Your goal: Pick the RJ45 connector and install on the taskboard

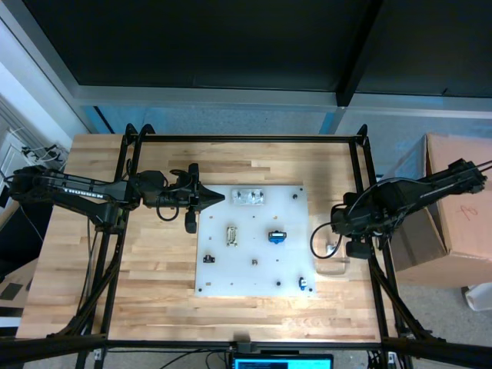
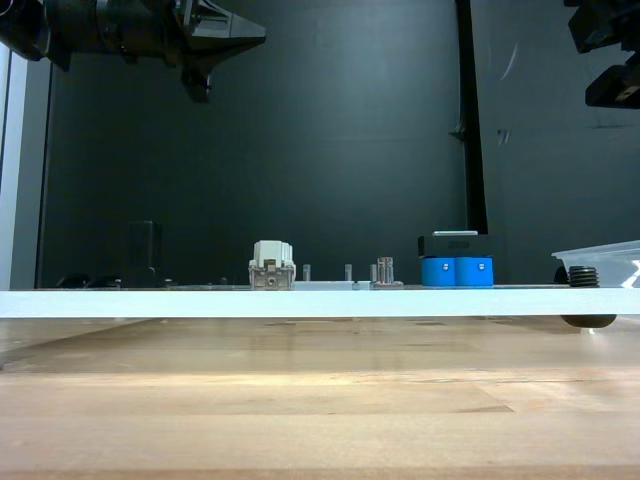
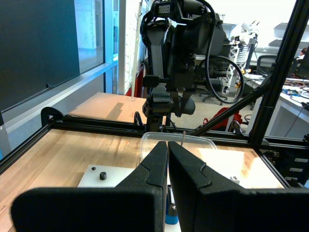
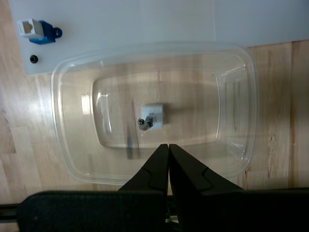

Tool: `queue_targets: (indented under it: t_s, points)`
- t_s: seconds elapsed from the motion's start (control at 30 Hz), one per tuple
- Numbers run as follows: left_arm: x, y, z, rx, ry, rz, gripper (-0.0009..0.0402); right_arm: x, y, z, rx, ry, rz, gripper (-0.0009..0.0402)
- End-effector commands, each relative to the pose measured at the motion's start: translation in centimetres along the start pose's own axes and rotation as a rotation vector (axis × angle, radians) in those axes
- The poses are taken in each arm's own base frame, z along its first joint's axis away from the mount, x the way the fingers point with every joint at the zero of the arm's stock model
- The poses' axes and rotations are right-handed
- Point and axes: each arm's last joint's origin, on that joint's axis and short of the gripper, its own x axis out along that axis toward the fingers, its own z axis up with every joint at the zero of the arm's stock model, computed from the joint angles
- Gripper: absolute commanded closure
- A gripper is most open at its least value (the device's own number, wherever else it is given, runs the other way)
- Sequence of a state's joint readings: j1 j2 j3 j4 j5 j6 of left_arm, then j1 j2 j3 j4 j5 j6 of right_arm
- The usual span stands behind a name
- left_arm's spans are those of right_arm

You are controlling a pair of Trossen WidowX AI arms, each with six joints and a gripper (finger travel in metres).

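Note:
The RJ45 connector (image 4: 152,116), a small grey part, lies free on the floor of a clear plastic tray (image 4: 231,96) just off the white taskboard's (image 1: 254,269) right edge; the high view shows it as a pale speck (image 1: 331,248). Directly above the tray hangs my right gripper (image 4: 168,146), shut and holding nothing, well clear of the connector. A blue RJ45 jack (image 4: 36,30) sits on the board near the tray (image 1: 305,284). My left gripper (image 1: 217,198) is high above the board's far left edge, shut and empty (image 3: 167,144).
The taskboard also carries a blue block (image 1: 277,236), a white connector housing (image 1: 231,235) and a clear fixture (image 1: 249,197). A cardboard box (image 1: 450,207) stands beyond the table's right edge. The black frame rails (image 1: 246,139) border the table.

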State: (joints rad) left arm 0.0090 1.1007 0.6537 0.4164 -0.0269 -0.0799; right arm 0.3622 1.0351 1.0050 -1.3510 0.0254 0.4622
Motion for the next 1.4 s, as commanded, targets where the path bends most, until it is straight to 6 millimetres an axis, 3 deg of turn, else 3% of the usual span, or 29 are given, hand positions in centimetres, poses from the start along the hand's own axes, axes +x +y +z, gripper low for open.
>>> queue_targets:
  t_s: [0.03,0.33,0.5,0.93,1.4]
  points:
    - [0.0,0.0,0.0,0.0,0.0,0.0,0.0393,0.4,0.5,0.2,-0.019,0.024,-0.005,0.0381]
    - [0.0,0.0,0.0,0.0,0.0,0.0,0.0393,1.0,1.0,0.6,-0.007,0.04,-0.015,0.0269]
    - [0.0,0.0,0.0,0.0,0.0,0.0,0.0393,1.2,1.2,1.0,0.002,0.009,-0.007,0.0234]
    - [0.0,0.0,0.0,0.0,0.0,0.0,0.0392,3.2,2.0,1.9,-0.005,0.049,-0.022,0.0228]
    - [0.0,0.0,0.0,0.0,0.0,0.0,0.0393,5.3,1.9,1.1,-0.007,0.089,-0.04,0.0229]
